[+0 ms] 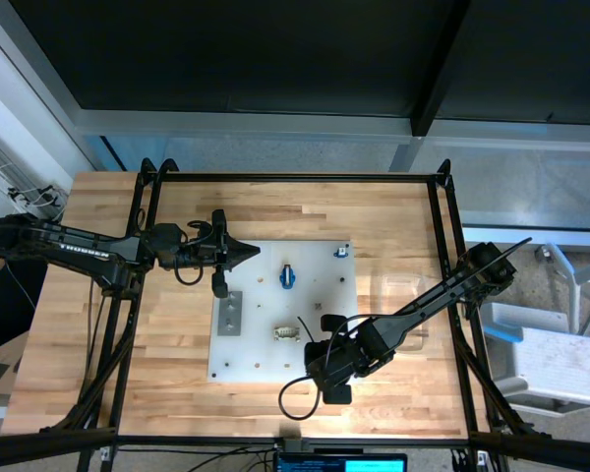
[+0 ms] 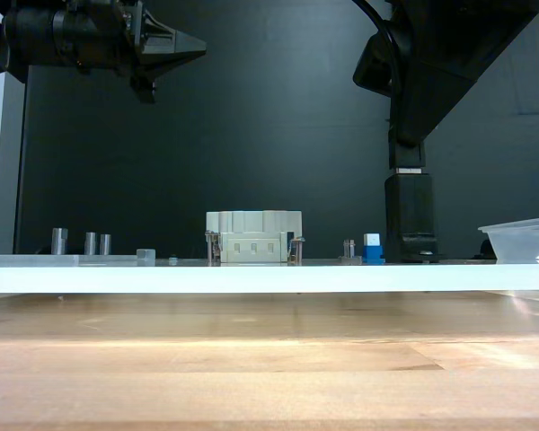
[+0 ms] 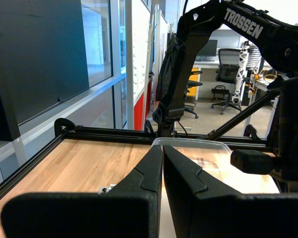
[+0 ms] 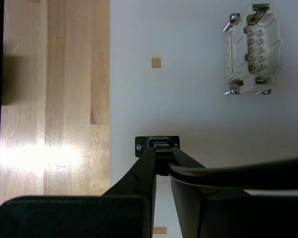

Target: Remove the USB connector from the USB hub and place in the container

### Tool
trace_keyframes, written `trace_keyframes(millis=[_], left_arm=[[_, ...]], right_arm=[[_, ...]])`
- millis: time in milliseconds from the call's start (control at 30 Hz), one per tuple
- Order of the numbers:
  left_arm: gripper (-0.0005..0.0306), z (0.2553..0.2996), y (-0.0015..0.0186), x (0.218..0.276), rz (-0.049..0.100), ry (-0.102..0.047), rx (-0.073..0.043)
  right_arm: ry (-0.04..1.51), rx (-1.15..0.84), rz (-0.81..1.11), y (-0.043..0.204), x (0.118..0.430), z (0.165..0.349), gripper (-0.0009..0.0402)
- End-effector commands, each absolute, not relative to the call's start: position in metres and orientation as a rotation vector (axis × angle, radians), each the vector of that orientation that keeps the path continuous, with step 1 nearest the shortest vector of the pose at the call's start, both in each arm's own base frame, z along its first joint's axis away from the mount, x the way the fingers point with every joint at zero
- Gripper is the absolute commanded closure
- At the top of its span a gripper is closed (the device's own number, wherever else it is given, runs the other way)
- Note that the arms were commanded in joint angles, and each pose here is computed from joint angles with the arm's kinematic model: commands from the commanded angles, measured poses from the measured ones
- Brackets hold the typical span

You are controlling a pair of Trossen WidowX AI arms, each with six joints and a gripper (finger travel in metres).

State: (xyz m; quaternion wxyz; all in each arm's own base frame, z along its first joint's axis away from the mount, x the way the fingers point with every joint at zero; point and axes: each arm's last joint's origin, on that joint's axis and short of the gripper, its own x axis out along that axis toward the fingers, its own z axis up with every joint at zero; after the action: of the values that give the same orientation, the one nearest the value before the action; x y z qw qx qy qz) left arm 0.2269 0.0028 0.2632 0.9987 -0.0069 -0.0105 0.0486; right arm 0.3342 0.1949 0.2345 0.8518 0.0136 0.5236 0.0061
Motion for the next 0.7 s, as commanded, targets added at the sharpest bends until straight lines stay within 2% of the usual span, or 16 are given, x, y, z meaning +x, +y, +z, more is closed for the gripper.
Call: trace_keyframes(millis=[33,700], left_arm=[[0.0300,0.2632,0.0028,0.2270,0.097,-0.021,-0.013],[0.0300,0.2631,0.0028,0.2270,0.097,-0.021,-0.014]], right_arm=[[1.104,0.032,0.016,0.1947,0.3342,0.2348,0.0393],[1.157,0.008,0.028,0.1955,0.3400,0.2367,0.0393]])
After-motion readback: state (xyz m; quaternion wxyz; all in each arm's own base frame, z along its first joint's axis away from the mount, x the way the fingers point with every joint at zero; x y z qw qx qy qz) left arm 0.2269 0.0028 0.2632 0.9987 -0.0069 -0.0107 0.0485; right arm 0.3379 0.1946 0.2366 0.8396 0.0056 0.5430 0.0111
